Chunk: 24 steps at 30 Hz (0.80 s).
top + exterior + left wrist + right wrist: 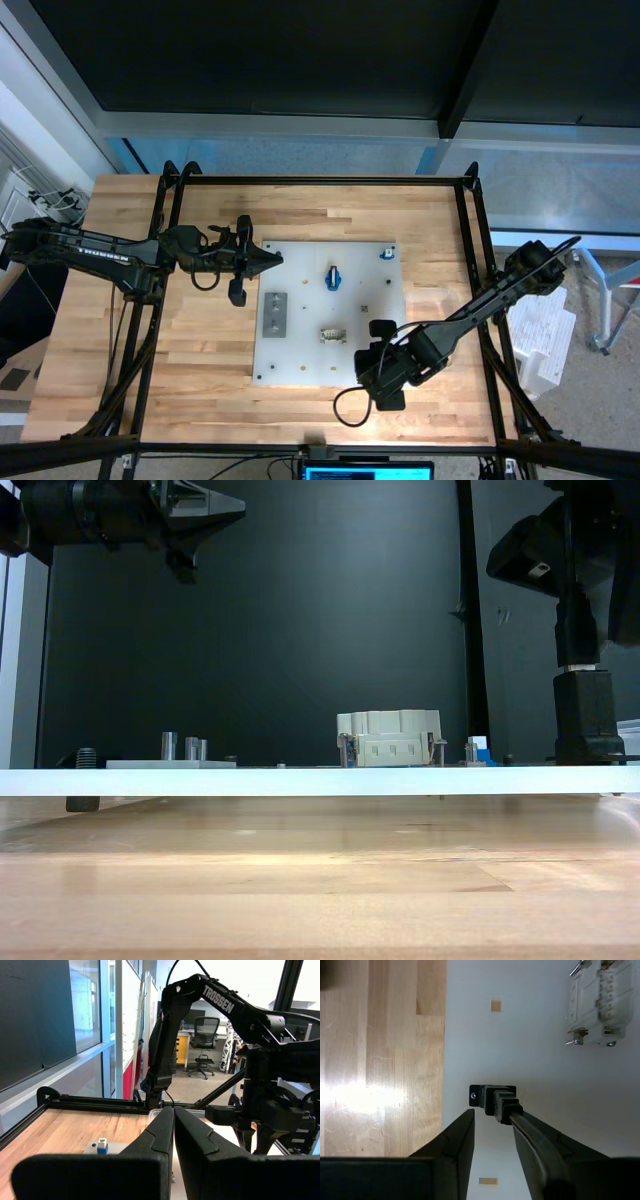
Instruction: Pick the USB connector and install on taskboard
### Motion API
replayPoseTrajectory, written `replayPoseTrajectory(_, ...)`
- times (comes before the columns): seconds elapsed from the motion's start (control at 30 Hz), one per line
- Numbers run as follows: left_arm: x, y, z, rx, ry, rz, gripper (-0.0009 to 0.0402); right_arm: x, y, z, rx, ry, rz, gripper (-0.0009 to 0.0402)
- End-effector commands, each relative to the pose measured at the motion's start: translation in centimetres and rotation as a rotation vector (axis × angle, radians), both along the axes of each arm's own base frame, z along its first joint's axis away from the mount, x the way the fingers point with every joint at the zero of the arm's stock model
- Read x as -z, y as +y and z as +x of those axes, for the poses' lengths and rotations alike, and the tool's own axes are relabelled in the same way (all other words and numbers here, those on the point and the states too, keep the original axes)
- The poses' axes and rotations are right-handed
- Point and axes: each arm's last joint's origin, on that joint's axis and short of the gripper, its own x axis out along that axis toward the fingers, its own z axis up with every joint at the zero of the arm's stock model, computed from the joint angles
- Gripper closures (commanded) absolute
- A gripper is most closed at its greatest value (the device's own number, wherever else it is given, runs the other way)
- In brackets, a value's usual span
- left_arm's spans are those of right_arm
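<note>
Here, the right gripper (490,1119) points down over the taskboard (300,290) near its 5 o'clock corner, its 2 fingers spread apart and holding nothing. The USB connector (492,1096) stands on the taskboard just inside the near edge, right at the fingertips. 1 finger overlaps it in the right wrist view, and contact cannot be judged. A beige multi-pin connector (333,335) sits toward the taskboard's 6 o'clock side, a grey metal block (274,313) at 8 o'clock and a blue part (332,277) at 12 o'clock. The left gripper (272,260) hangs high above the taskboard's 10 o'clock edge, its fingers pressed together, empty.
</note>
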Motion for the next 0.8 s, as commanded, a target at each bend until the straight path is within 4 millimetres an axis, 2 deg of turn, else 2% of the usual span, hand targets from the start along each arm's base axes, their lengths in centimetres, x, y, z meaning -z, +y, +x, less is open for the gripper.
replayPoseTrajectory(0.03, 0.0, 0.0, 0.0, 0.0, 0.0, 0.0, 0.0393, -0.8, -0.2, -0.2, 0.004, -0.023, -0.001, 0.0262)
replayPoseTrajectory(0.37, 0.0, 0.0, 0.0, 0.0, 0.0, 0.0, 0.0393, -3.3, -1.1, -1.5, 0.006, -0.06, 0.016, 0.0238)
replayPoseTrajectory(0.6, 0.0, 0.0, 0.0, 0.0, 0.0, 0.0, 0.0393, -4.8, -1.6, -2.1, 0.007, -0.099, 0.045, 0.0244)
replayPoseTrajectory(0.8, 0.0, 0.0, 0.0, 0.0, 0.0, 0.0, 0.0393, -4.9, -1.7, -2.3, 0.006, -0.094, 0.042, 0.0257)
